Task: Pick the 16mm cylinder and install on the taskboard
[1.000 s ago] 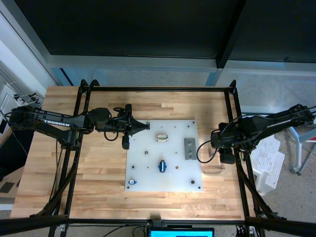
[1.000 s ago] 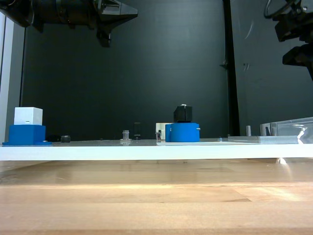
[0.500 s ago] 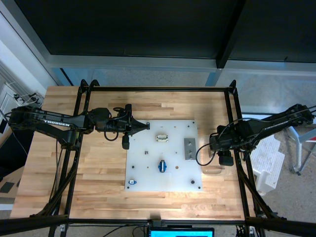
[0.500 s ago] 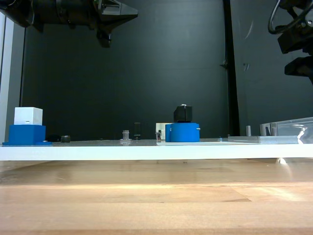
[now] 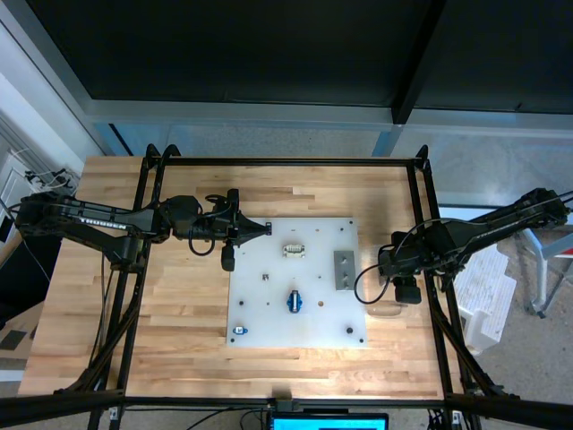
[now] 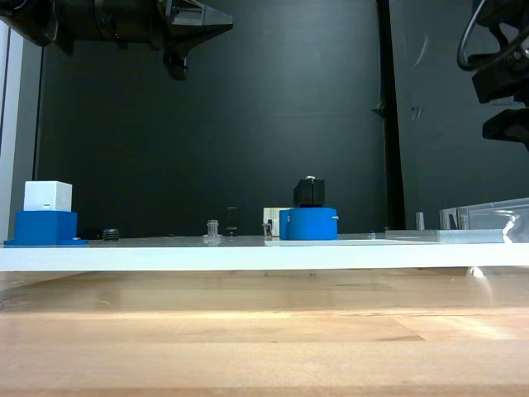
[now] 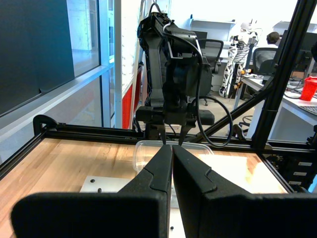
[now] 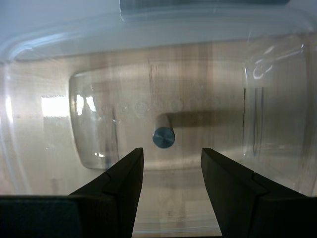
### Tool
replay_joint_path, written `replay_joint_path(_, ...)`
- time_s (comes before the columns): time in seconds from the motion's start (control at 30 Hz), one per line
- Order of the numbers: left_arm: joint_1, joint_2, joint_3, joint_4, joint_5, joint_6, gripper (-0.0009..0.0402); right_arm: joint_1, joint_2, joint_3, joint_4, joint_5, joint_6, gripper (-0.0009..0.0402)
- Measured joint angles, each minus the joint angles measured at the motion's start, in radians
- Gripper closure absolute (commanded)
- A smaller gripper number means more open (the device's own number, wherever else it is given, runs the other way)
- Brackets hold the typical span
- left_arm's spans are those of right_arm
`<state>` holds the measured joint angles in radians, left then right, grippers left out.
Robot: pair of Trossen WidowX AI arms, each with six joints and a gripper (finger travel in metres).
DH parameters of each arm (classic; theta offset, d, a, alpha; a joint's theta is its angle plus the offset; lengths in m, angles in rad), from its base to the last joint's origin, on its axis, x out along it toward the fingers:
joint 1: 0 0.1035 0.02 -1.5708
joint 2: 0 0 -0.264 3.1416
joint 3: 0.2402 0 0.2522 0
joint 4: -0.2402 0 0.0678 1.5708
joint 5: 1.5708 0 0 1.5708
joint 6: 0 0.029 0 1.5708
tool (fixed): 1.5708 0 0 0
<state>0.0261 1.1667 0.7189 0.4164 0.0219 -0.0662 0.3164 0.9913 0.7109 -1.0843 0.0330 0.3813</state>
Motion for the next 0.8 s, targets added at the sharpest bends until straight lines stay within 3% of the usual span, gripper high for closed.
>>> replay_joint_path(0.8,0.000,0.000,0.000,0.000,0.000,0.000,0.0393,0.011,0.054,-0.025,0.021,-0.001,0.008,0.0233)
